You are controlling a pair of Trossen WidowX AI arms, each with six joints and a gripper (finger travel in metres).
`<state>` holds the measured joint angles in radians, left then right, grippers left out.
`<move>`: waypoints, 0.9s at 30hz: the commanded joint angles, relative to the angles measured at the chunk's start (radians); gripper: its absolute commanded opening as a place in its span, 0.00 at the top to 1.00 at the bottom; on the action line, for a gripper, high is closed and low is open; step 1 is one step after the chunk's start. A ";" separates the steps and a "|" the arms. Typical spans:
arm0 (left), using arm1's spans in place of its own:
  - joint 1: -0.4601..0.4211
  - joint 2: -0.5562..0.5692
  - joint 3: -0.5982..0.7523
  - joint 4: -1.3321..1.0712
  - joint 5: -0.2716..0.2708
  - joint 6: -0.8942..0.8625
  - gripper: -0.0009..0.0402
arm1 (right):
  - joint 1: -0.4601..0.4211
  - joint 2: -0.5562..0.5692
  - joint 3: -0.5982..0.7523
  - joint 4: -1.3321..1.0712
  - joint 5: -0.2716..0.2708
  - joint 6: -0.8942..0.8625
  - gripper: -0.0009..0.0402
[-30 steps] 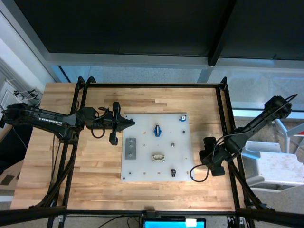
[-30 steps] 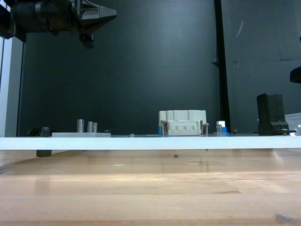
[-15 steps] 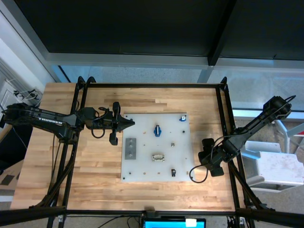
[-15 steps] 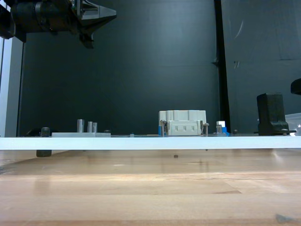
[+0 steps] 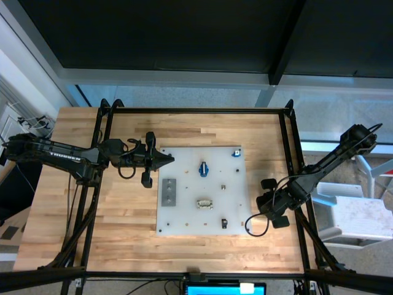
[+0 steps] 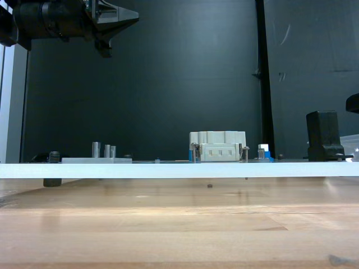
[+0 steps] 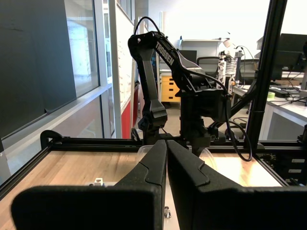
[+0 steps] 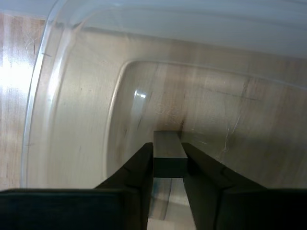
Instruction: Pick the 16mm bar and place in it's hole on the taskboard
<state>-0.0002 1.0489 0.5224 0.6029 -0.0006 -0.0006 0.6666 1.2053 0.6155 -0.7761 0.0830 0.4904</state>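
The right gripper [image 5: 268, 200] hangs just off the right edge of the white taskboard [image 5: 184, 216], over the wooden table [image 5: 123, 246]. From above its own body hides what it carries. In its wrist view its fingers [image 8: 139, 165] are closed on the 16mm bar [image 8: 169, 160], a dark, square-ended piece clamped between them, clear of the board. Under it is a clear plastic container [image 8: 72, 96] with wood showing through. Whether the bar's end touches the container floor cannot be told.

The left gripper [image 5: 167, 159] is held high over the board's far left corner, pointing inward. Its fingers [image 7: 153, 165] are pressed together with nothing between them. The low view shows it well above the board.

On the board, a grey block [image 5: 167, 192] at the left side carries short metal pegs [image 6: 96, 149]. A white connector [image 5: 204, 203] sits near the middle. A blue part [image 5: 203, 168] lies farther back, and a small blue piece [image 5: 236, 152] is at the far right corner. A black fixture [image 5: 225, 223] stands near the near edge, between the connector and the right gripper. The bar's hole is probably in the grey block, but no view shows it plainly.
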 commanded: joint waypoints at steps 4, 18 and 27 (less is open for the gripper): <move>0.000 0.000 0.000 0.000 0.000 0.000 0.98 | 0.001 -0.007 0.019 -0.019 0.005 -0.014 0.94; 0.000 0.000 0.000 0.000 0.000 0.000 0.98 | 0.000 -0.011 0.231 -0.225 0.056 0.061 0.97; 0.000 0.000 0.000 0.000 0.000 0.000 0.98 | 0.000 0.061 0.383 -0.334 0.056 0.087 0.97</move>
<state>-0.0002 1.0489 0.5224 0.6029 -0.0006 -0.0006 0.6670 1.2522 0.9787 -1.0992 0.1383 0.5762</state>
